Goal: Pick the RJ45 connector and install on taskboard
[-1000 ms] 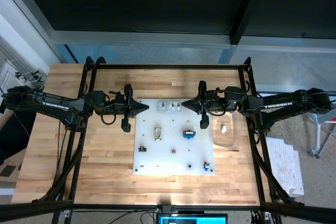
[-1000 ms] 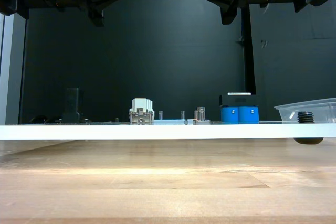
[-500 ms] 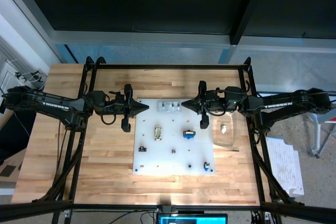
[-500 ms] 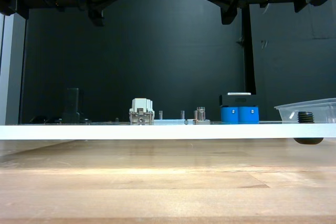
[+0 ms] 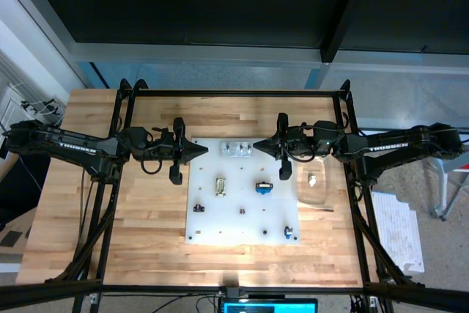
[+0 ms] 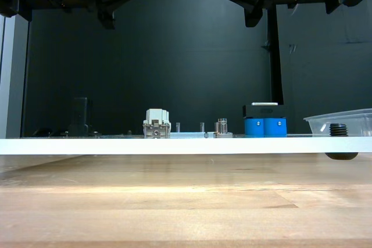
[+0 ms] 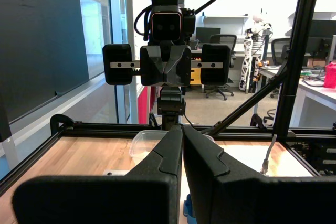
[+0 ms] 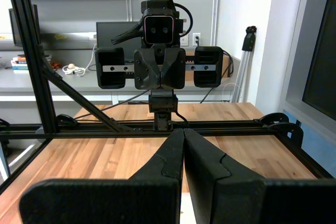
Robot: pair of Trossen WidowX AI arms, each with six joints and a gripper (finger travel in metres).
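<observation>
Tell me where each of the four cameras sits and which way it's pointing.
High view: above the table's near edge, looking down and away at the white board; both arms show, left hand and right hand shut, tips facing across it.
Low view: table height, near edge, looking level along the board; both hands hang high above.
Left wrist view: on the left arm, looking along its fingers at the right arm.
Right wrist view: the reverse, facing the left arm.
Shared: high and low both show the clear tray.
</observation>
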